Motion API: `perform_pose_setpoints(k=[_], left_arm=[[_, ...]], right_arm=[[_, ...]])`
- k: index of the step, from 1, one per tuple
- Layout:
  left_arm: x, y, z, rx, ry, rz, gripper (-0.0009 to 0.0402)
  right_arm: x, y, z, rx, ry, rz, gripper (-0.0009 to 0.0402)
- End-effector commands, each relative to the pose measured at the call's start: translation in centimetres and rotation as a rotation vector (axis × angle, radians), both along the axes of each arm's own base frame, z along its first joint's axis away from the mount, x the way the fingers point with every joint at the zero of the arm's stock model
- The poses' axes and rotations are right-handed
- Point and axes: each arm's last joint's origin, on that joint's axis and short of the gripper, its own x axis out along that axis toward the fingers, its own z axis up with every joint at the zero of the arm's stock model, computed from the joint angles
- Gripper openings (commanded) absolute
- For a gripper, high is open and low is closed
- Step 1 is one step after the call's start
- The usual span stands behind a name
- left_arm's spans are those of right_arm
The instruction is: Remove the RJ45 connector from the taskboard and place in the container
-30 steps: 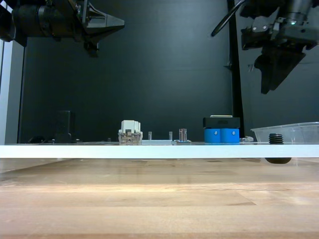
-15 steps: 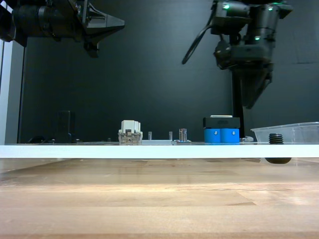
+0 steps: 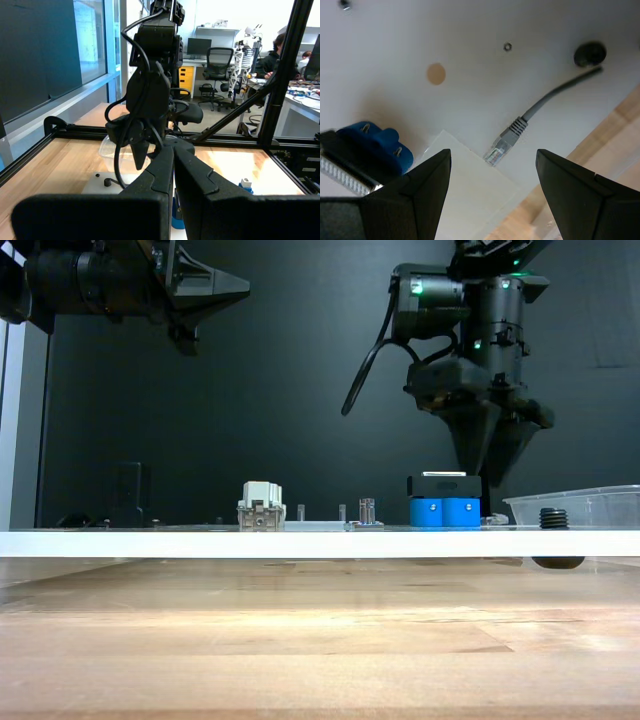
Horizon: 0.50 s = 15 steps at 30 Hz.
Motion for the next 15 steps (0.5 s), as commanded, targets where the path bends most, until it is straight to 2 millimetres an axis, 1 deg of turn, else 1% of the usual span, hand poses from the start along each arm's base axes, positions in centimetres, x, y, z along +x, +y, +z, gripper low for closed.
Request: perform_pose_setpoints(k=[1, 7, 15], left_arm=[[0.0, 0.0, 0.0, 0.000, 0.000, 0.000, 0.0000], [0.0, 0.0, 0.0, 0.000, 0.000, 0.000, 0.0000], [0.0, 0.0, 0.0, 0.000, 0.000, 0.000, 0.0000]], right_arm=[[0.1, 0.0, -0.4, 0.008, 0.010, -0.055, 0.0236], [0.8, 0.0, -1.4, 0.016, 0.021, -0.103, 0.0236], [1.4, 0.0, -3.4, 0.031, 0.090, -0.126, 0.0236]])
